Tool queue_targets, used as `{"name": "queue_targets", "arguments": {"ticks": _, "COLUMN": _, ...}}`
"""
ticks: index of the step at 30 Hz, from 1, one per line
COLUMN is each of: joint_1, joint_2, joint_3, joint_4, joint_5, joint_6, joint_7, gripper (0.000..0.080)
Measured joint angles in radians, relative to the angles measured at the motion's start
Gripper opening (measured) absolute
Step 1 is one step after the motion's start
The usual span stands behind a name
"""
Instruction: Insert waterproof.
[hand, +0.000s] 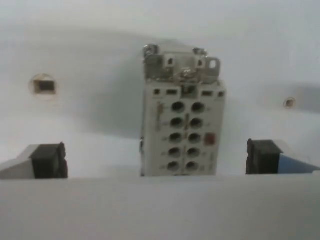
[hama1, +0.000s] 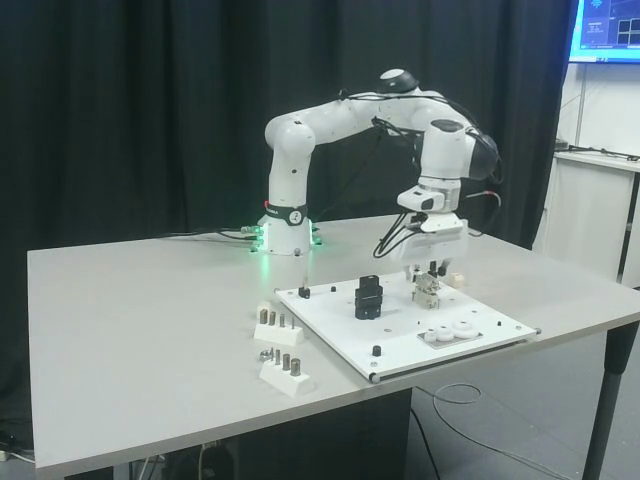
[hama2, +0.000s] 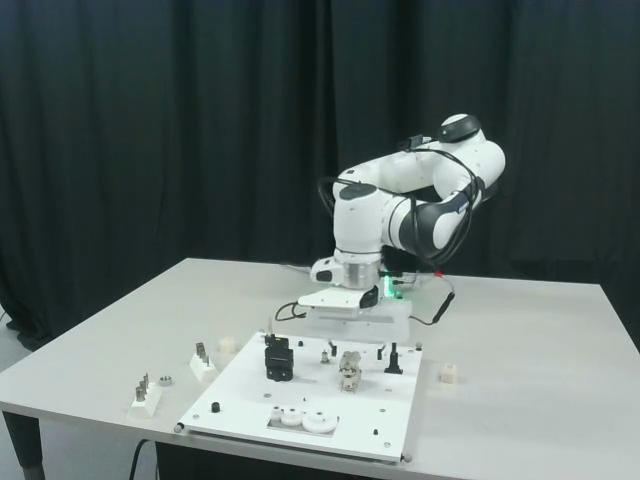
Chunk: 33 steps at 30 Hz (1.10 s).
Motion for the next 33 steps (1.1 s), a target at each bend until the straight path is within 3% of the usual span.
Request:
{"name": "queue_targets", "arguments": {"ticks": 13, "joint_1": 0.031, "joint_2": -0.001, "joint_3": -0.044, "joint_4": 0.011, "joint_5": 0.000, "joint_6": -0.040, "joint_7": 0.056, "gripper": 0.0800}}
{"name": "queue_targets", "arguments": {"ticks": 33, "joint_1": 0.044, "joint_2": -0.001, "joint_3": -0.035, "joint_4": 0.027, "joint_5": 0.002, "joint_6": -0.012, "joint_7": 0.090, "gripper": 0.0800}}
